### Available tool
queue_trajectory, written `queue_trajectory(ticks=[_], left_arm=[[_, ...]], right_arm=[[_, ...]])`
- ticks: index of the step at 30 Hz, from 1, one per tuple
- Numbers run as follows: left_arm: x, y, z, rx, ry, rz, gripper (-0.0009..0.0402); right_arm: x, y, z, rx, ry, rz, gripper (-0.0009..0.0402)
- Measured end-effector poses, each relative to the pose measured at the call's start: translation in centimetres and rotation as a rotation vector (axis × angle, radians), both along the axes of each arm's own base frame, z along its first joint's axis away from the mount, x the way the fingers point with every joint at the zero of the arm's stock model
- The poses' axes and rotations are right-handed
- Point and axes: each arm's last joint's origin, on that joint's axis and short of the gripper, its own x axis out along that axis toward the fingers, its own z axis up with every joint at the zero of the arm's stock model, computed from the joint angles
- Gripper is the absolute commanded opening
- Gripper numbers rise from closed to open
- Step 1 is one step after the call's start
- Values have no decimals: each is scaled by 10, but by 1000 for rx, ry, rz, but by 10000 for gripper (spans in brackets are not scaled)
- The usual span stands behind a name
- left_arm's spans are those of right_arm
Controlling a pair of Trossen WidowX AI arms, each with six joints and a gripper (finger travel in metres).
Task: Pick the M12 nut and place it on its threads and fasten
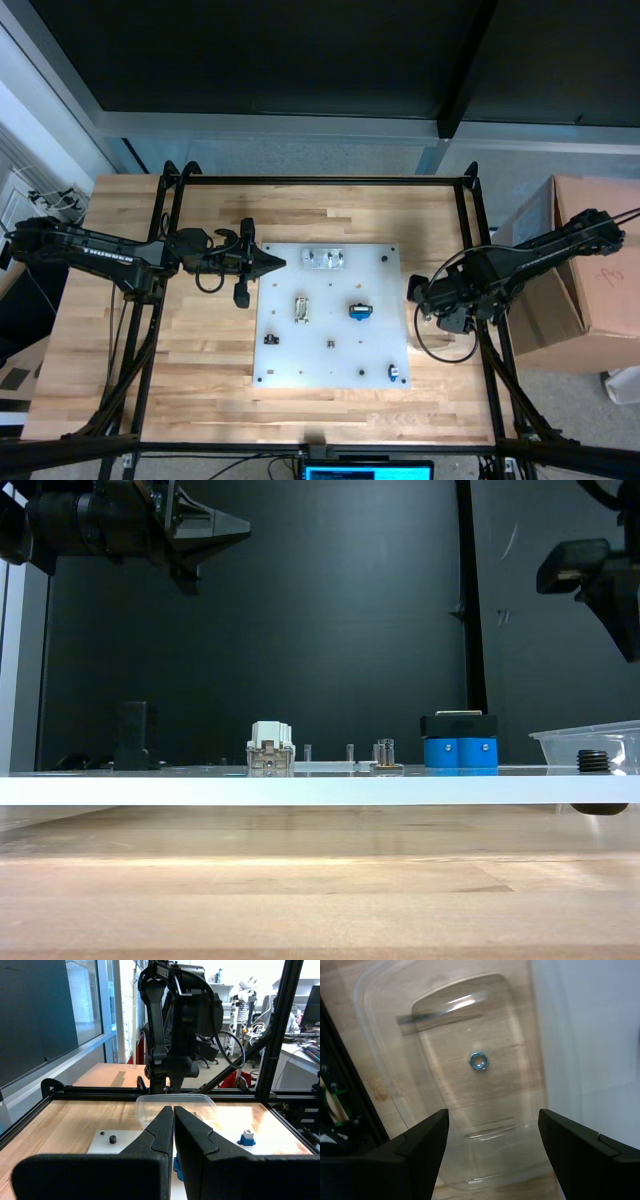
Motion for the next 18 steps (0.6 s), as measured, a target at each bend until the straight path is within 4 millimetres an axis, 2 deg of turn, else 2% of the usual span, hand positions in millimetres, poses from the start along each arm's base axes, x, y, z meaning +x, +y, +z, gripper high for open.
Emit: queue_trajectory(ticks=[18], left_arm=[[0, 0, 0, 0, 0, 0, 0]], right_arm=[[-3, -2, -42, -12, 36, 13, 220]])
